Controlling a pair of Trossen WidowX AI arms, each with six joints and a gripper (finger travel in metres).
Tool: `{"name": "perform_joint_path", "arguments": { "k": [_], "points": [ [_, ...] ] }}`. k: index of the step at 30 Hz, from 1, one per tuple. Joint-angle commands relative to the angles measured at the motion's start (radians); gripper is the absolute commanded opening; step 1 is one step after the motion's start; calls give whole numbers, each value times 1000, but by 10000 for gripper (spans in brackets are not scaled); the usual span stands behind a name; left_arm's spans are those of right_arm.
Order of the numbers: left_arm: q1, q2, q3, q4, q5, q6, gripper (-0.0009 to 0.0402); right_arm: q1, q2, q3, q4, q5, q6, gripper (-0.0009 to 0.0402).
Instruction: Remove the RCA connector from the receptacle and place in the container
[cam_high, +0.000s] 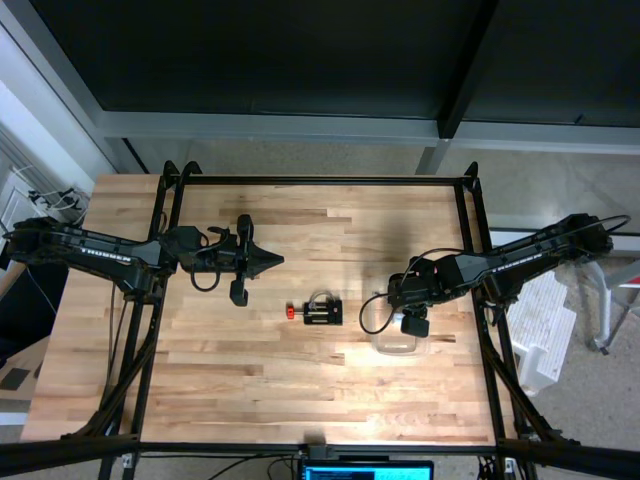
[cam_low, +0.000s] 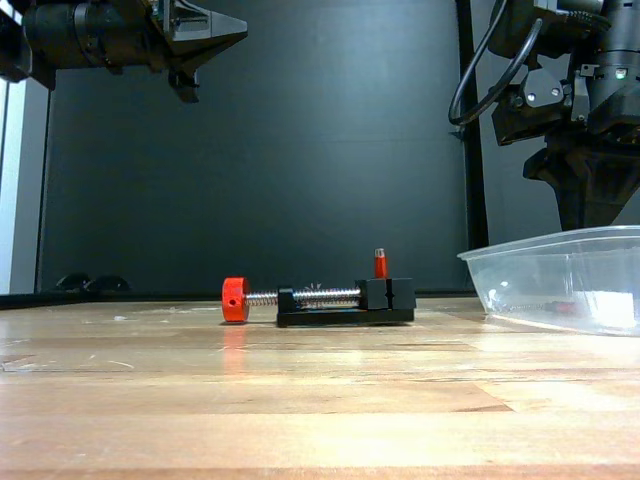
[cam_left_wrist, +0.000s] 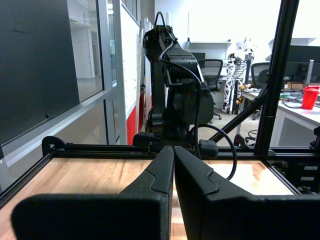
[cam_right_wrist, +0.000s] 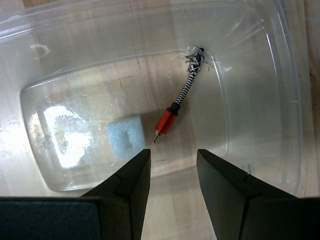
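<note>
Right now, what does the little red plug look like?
The RCA connector has a red body, a silver tip and a black-and-white braided cable, frayed. It lies on the floor of the container, beside a whitish square piece. The open right gripper hovers above it; the left gripper, shut, is parked far off.

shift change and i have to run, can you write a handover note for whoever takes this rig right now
Left end effector: shut, holding nothing, raised over the left side of the table.
Right end effector: open and empty, hanging just above the container.
RCA connector: lying loose on the container's floor beside a whitish square piece, clear of the fingers.
Receptacle: on the table left of the container, with a short red stub standing on it.
Done: connector out and in the container.
Left: probably only lifting the right arm clear and parking it.
</note>
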Motion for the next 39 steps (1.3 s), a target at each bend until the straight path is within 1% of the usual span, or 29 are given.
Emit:
{"name": "perform_joint_path", "arguments": {
  "k": [1, 4, 8, 14, 18, 23, 24, 25, 27, 28, 29, 30, 33, 38, 39],
  "points": [
    [0, 0, 0, 0, 0, 0, 0, 0, 0, 2, 0, 0, -1, 124],
    [0, 0, 0, 0, 0, 0, 0, 0, -5, 11, 2, -1, -8, 117],
    [0, 0, 0, 0, 0, 0, 0, -10, -34, 60, 17, -1, -71, 93],
    [0, 0, 0, 0, 0, 0, 0, -96, -62, 177, 32, -5, -171, 37],
    [0, 0, 0, 0, 0, 0, 0, -138, -62, 258, 51, -4, -252, -2],
    [0, 0, 0, 0, 0, 0, 0, -187, -63, 339, 126, -8, -326, 3],
    [0, 0, 0, 0, 0, 0, 0, -198, -63, 350, 146, -13, -343, 1],
    [0, 0, 0, 0, 0, 0, 0, -208, -63, 358, 172, -32, -364, -1],
    [0, 0, 0, 0, 0, 0, 0, -239, -63, 364, 230, -84, -393, 1],
    [0, 0, 0, 0, 0, 0, 0, -254, -64, 363, 262, -101, -398, 0],
    [0, 0, 0, 0, 0, 0, 0, -267, -64, 362, 288, -108, -404, -1],
    [0, 0, 0, 0, 0, 0, 0, -275, -64, 360, 313, -106, -411, 0],
    [0, 0, 0, 0, 0, 0, 0, -280, -64, 349, 392, -111, -456, 0],
    [0, 0, 0, 0, 0, 0, 0, -280, -66, 310, 551, -159, -472, 0],
    [0, 0, 0, 0, 0, 0, 0, -280, -69, 296, 586, -161, -472, 0]
  ]
}}
